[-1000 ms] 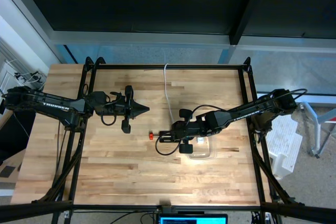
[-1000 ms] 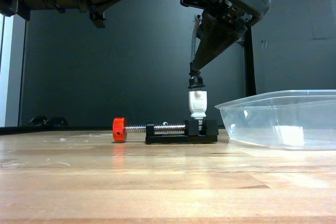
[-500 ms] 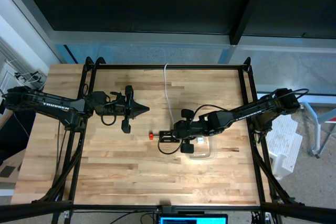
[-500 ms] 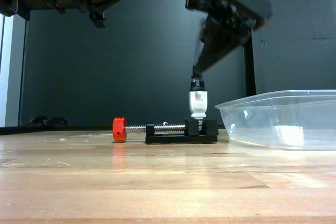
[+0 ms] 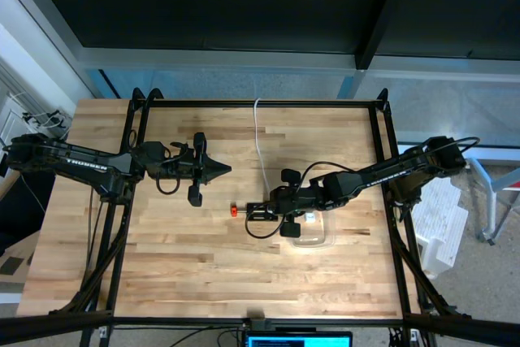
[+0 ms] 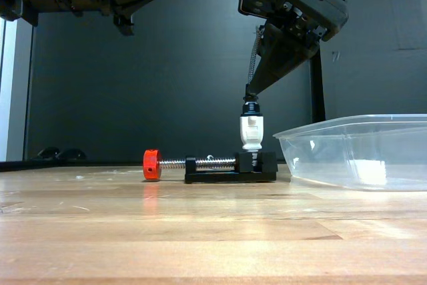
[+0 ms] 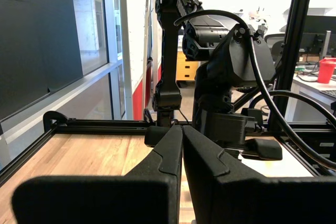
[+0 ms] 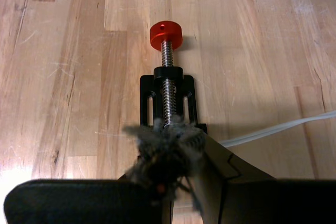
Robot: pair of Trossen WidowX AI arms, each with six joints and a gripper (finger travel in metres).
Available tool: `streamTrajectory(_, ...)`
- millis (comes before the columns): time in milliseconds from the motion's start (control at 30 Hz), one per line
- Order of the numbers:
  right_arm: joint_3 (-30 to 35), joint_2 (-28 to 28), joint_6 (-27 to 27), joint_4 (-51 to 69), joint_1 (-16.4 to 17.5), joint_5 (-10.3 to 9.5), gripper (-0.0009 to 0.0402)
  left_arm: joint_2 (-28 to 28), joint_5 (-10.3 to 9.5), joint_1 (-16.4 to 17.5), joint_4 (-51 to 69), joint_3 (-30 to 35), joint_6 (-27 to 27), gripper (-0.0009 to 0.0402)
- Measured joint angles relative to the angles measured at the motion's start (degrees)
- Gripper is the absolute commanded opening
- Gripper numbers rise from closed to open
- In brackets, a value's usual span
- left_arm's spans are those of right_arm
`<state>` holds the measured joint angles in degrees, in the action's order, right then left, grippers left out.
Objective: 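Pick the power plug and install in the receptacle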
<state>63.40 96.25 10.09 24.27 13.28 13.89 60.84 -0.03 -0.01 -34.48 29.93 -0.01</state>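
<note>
The right gripper [image 6: 249, 91] hangs over the middle of the table [image 5: 187, 266], pointing down and to the left; its fingers are clenched on the power plug [image 6: 250, 107], their tips meeting at the plug's top; the plug stands upright directly on the receptacle [image 6: 251, 131], touching its upper end; whether it is pushed fully home I cannot tell. A thin wire tail [image 6: 253, 55] rises from the plug along the gripper's left side; in the right wrist view it shows only as a blurred grey tuft in front of the fingers.

The receptacle is white and upright, held at the right end of the black clamp block [image 6: 220, 168]; the clamp's screw runs left to the red knob [image 6: 152, 165]; the white cable [image 5: 260, 140] leads from the clamp area to the table's far edge. The clear tray [image 6: 353, 158] lies just right of the clamp, near it but apart in the low view.

The left gripper [image 5: 224, 170] hovers high above the table's left half, well apart from the clamp, pointing right; its fingers [image 7: 210, 161] are pressed together with nothing between them.
</note>
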Motion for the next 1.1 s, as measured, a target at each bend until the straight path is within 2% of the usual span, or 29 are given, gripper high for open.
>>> streamTrajectory(433,2.49,0.42,-0.11,2.99,0.07,-0.11,0.0085,0.02,-0.02,0.0,0.0,0.0,-0.02,0.0)
streamTrajectory(500,3.32,0.46,-0.13,3.78,0.07,0.0,0.0093,0.0,0.0,0.0,0.0,0.02,0.0,0.0)
streamTrajectory(600,4.37,1.03,-0.11,7.45,0.04,-1.09,0.0105,0.0,0.0,0.0,-0.02,0.02,0.0,0.0)
streamTrajectory(1100,8.28,-1.51,1.16,13.4,0.37,-0.42,0.0159,0.02,-0.02,0.0,0.0,0.0,-0.02,0.0)
